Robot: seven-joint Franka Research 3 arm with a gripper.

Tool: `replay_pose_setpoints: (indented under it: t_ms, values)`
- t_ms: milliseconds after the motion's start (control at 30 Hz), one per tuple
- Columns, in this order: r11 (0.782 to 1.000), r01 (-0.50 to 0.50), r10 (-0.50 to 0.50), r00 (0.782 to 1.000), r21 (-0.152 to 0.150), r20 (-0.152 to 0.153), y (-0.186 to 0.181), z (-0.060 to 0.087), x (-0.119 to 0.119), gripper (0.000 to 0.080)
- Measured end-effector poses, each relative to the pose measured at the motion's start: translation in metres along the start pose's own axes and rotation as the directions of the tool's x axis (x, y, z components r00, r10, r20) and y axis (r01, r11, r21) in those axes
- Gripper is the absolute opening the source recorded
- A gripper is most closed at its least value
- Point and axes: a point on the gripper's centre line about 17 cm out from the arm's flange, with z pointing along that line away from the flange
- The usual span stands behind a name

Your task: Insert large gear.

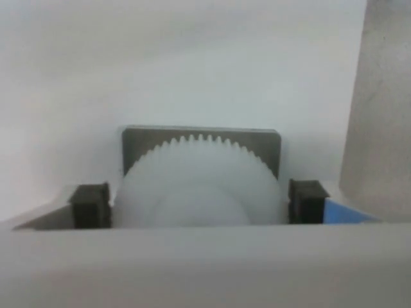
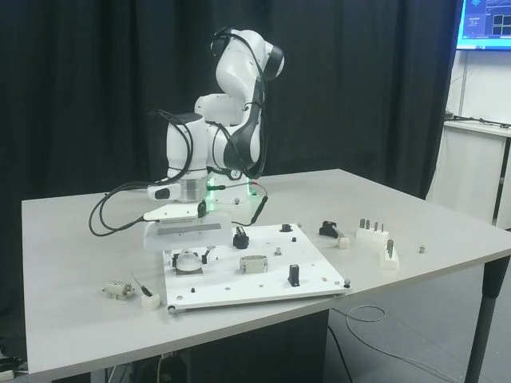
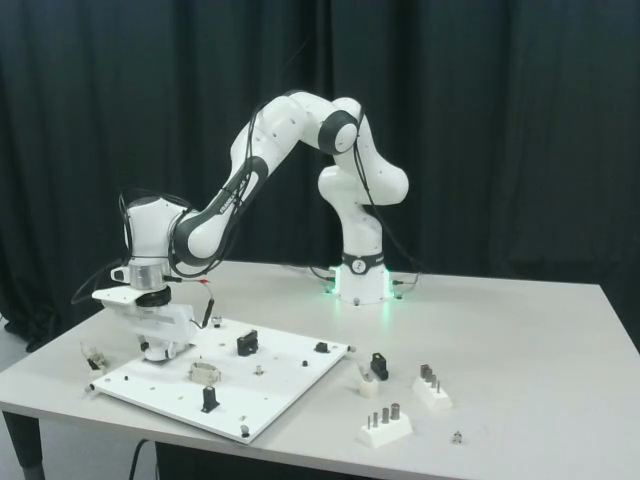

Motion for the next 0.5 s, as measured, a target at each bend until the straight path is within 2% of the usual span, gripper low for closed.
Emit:
replay_pose_setpoints:
  t_ms: [67, 100, 500]
  values:
    - [1.000, 0.001, -0.001, 1.000, 0.000, 0.000, 0.0001, 0.0000, -0.0001, 0.0693]
    - [1.000, 0.001, -0.001, 1.000, 0.000, 0.000, 0.0001, -0.0001, -0.0001, 0.0595]
    - [1.000, 0.011, -0.011, 1.000, 0.000, 0.002, 0.0000, 0.0000, -0.0007, 0.0596]
